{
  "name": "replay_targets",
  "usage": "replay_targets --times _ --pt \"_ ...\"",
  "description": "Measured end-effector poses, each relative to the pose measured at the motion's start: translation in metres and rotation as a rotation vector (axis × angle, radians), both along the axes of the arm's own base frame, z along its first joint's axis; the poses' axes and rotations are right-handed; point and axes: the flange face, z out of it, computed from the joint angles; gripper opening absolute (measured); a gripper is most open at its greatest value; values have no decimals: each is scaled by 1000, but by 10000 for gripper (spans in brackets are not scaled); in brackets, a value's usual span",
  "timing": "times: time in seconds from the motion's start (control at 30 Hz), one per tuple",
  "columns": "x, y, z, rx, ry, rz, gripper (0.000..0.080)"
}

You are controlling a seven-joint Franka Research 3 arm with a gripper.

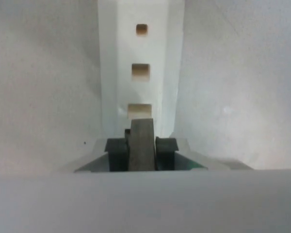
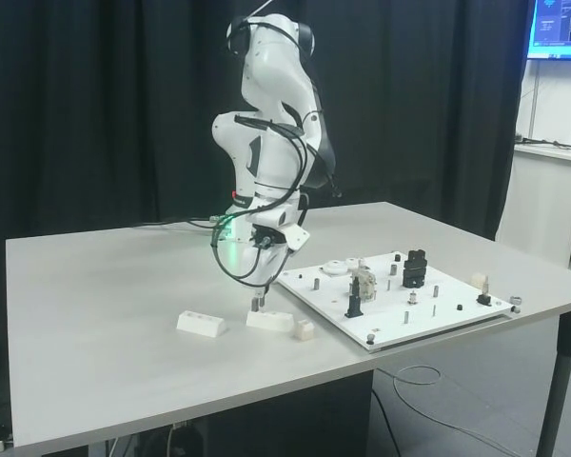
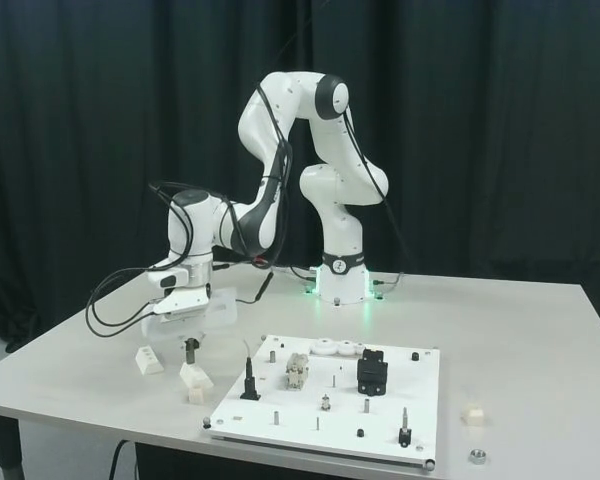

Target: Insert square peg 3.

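Note:
My gripper (image 1: pixel 141 148) is shut on a grey square peg (image 1: pixel 141 132), which stands upright between the black fingers (image 1: pixel 115 151). Directly under it lies a long white block (image 1: pixel 155 58) with three square holes in a row. The peg's lower end sits at the nearest hole (image 1: pixel 139 110); whether it touches I cannot tell. In the first room view the gripper (image 2: pixel 258 295) holds the peg (image 2: pixel 258 305) just over the block (image 2: pixel 269 322). The second room view shows the gripper (image 3: pixel 190 343), peg (image 3: pixel 191 355) and block (image 3: pixel 196 378) the same way.
A second white block (image 2: pixel 201 324) lies beside the first, and a small cube (image 2: pixel 305 330) on its other side. A white board (image 2: pixel 400 314) with pegs and black fixtures lies near the table's front edge. Two small parts (image 3: pixel 472 414) sit beyond it.

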Motion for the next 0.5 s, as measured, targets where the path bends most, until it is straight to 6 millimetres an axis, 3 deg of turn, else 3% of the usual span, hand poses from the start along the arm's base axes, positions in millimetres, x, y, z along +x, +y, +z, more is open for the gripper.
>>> replay_targets --times 0.5 --pt "2 2 5 -3 -6 -44 114"
